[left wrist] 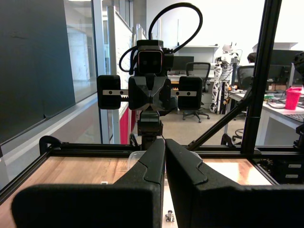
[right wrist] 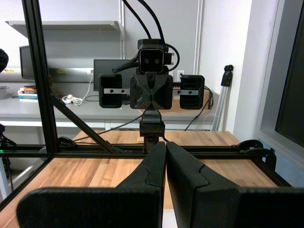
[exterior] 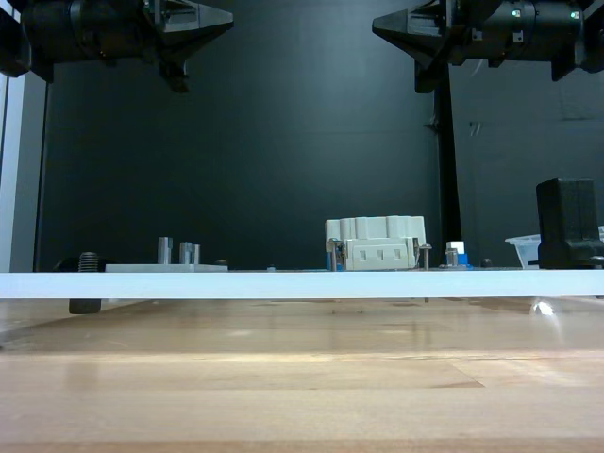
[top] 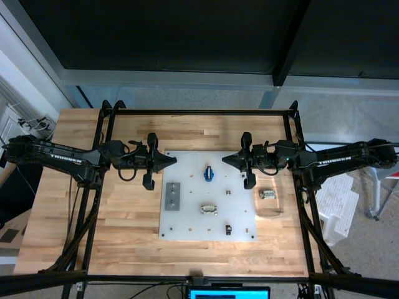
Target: Pick the HAN10E connector and install on the hub
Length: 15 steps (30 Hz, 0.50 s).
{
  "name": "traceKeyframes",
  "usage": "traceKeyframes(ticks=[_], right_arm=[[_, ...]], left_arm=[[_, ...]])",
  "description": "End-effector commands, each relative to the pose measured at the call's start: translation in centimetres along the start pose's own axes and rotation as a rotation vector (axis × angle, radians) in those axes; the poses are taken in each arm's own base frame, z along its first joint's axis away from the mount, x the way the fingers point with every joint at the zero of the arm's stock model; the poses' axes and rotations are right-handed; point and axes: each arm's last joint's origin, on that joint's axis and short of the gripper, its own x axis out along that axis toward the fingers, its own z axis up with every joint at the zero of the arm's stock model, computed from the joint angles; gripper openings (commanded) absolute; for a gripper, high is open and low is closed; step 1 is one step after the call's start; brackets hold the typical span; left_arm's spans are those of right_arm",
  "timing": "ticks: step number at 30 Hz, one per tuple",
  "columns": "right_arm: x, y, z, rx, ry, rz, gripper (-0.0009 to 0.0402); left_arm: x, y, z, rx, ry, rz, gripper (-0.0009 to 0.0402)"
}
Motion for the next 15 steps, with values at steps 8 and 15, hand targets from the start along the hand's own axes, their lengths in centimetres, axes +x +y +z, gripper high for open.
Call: traceKeyframes(ticks=[8,15], right_arm=[[-0.02,0.02,-0.5,0.0,0.049,0.002,0.0],[-0.03,0.03,-0.5,0.023,0.05,0.002,0.0]], left_arm=[[-0.01,0.0,-0.05,0.0,0.003,0.0,0.0],[-0.01,0.0,-0.05,0.0,0.003,0.0,0.0]])
